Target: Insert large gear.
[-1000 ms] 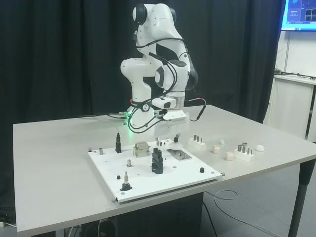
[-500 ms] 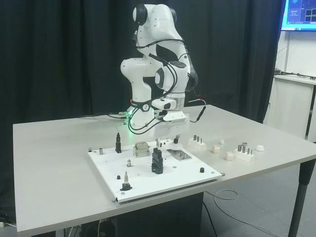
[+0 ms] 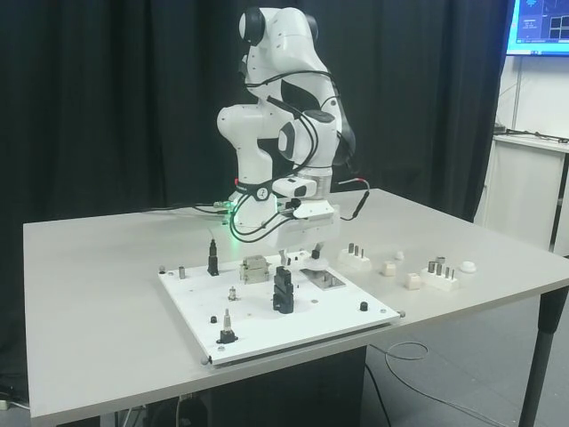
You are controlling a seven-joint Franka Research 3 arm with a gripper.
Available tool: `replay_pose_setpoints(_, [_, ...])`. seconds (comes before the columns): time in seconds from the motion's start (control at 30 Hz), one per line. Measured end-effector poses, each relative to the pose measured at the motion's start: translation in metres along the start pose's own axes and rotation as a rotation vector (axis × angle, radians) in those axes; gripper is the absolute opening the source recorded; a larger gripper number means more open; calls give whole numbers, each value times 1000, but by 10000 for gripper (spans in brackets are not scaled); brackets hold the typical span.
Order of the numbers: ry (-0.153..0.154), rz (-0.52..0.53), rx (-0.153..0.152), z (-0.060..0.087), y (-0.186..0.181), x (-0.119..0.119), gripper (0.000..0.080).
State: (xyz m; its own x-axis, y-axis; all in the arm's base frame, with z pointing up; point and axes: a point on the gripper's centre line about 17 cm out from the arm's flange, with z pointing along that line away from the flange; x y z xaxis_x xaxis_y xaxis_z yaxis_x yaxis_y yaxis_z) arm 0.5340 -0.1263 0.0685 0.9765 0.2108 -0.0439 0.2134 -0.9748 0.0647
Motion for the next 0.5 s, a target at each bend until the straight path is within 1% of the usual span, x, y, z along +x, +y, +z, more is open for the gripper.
replay_pose_setpoints(0.5, [3, -23, -3, 0, 3, 0, 800])
